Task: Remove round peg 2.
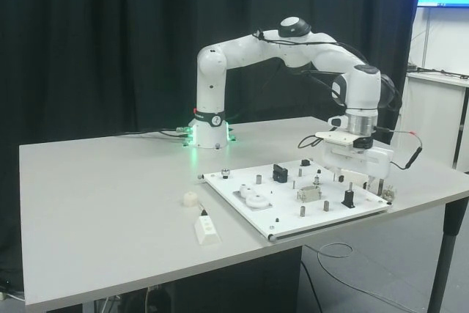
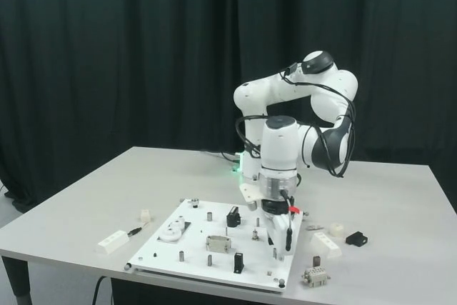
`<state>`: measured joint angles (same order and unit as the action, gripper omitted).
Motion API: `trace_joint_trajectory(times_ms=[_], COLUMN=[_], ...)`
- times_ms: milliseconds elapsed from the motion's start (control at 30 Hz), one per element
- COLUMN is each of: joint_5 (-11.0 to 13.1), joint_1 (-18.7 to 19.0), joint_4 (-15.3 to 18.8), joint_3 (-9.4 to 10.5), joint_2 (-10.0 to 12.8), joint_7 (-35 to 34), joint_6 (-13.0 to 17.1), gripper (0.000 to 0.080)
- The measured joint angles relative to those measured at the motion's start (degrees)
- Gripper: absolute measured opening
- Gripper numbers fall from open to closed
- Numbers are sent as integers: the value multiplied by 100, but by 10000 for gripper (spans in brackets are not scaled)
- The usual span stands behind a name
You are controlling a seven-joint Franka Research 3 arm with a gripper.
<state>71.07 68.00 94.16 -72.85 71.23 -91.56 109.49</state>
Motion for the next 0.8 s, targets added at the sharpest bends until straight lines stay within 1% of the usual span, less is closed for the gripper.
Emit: trace_joint_trajectory(times_ms=[67, 100, 133, 167, 333, 367, 633, 667, 800], joint_5=[0, 0, 0, 0, 0, 0, -68, -68, -71], joint_1=[0, 0, 0, 0, -4, -5, -24, -25, -26], joint_4=[-10, -14, -18, -21, -24, -24, -16, -16, -16], joint_3=[5, 7, 11, 16, 49, 54, 76, 76, 72], joint_2=[6, 10, 14, 17, 28, 33, 59, 59, 59], joint_7=[0, 0, 0, 0, -3, -4, -15, -15, -16], joint_6=[-3, -4, -4, -4, -4, -4, -35, -38, -50], gripper=[800, 696, 696, 532, 532, 354, 354, 71, 71])
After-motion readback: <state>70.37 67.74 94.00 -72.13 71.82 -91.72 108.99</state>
